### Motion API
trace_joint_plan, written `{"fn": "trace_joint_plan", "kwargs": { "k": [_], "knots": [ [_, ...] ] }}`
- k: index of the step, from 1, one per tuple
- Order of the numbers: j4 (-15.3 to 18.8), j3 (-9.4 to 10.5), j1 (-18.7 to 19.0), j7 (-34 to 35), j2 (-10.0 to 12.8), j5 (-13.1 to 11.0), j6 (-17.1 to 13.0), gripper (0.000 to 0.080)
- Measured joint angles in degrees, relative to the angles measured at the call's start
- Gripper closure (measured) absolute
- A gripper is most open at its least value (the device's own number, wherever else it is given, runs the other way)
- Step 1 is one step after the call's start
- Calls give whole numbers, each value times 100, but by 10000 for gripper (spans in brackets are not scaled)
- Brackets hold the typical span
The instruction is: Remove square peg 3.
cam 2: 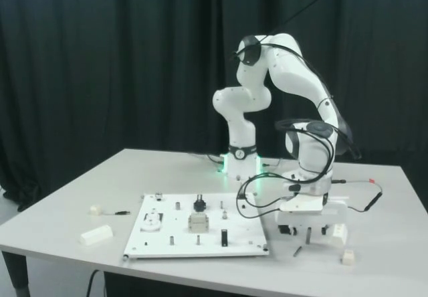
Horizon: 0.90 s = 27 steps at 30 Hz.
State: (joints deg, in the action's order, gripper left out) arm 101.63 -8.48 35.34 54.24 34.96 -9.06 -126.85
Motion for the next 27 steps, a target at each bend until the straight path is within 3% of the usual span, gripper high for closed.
{"fn": "trace_joint_plan", "kwargs": {
  "k": [1, 2, 27],
  "knots": [
    [0, -1, 0, 0, -6, 0, 0, 218],
    [-1, -3, 0, 0, -12, 0, 0, 46],
    [-15, -116, -3, -11, -228, 9, 67, 3]
  ]
}}
